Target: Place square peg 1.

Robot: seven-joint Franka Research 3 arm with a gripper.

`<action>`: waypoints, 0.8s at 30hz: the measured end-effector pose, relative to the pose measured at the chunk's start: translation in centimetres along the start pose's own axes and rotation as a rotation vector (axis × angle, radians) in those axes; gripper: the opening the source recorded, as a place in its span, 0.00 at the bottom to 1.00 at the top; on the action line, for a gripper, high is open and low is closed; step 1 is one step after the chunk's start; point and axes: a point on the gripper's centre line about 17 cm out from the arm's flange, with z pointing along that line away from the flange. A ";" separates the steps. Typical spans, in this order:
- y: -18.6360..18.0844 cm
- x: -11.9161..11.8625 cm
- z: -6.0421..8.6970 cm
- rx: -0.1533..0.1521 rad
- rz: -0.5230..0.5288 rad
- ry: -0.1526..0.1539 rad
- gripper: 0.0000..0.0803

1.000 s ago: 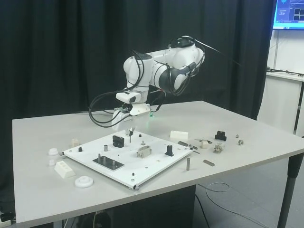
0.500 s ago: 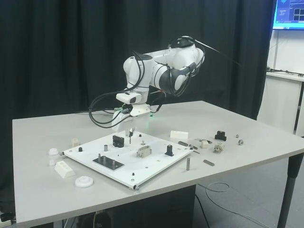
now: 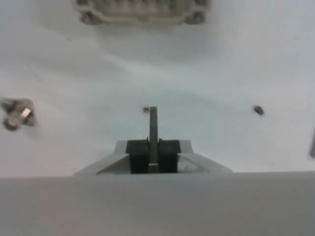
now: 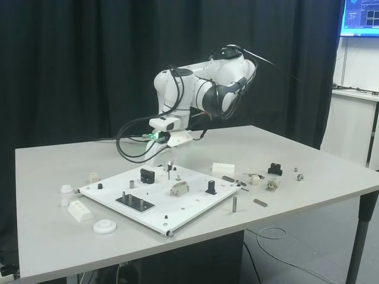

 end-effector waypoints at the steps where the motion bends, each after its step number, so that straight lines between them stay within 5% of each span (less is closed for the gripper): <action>1: -0.4 0.2 0.0 0.008 0.003 0.001 0.05; 11: -6.0 2.8 -0.8 0.097 0.033 -0.002 0.05; 24: -16.1 5.9 -2.3 0.181 0.070 -0.045 0.05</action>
